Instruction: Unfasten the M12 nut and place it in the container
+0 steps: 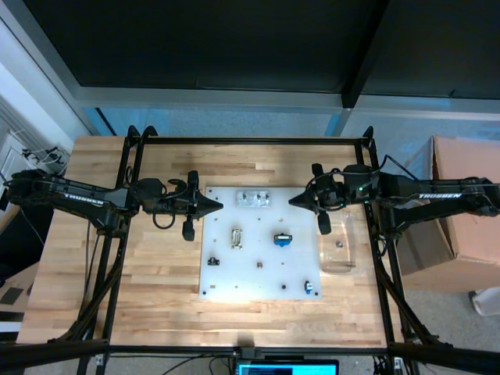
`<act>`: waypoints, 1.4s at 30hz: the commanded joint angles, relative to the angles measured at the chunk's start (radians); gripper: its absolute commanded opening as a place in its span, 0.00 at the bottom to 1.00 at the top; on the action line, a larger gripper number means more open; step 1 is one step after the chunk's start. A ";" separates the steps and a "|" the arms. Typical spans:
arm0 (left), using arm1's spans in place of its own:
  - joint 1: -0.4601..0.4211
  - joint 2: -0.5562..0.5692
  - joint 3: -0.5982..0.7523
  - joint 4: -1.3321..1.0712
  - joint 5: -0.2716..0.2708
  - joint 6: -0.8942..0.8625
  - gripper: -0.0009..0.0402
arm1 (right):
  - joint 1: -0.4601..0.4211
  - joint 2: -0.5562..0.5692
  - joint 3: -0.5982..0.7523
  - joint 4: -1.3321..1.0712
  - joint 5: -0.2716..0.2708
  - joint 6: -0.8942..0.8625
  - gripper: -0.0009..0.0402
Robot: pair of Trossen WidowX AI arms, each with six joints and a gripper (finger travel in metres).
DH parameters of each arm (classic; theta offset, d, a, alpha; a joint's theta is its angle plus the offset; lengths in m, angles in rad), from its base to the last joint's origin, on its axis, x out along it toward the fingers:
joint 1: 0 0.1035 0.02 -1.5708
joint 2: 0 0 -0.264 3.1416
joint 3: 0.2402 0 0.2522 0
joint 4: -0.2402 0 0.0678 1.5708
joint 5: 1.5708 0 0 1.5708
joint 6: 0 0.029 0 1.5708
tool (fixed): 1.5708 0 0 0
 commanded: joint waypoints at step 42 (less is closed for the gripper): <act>0.000 0.000 0.000 0.000 0.000 0.000 0.02 | -0.005 -0.010 -0.281 0.533 0.029 0.030 0.02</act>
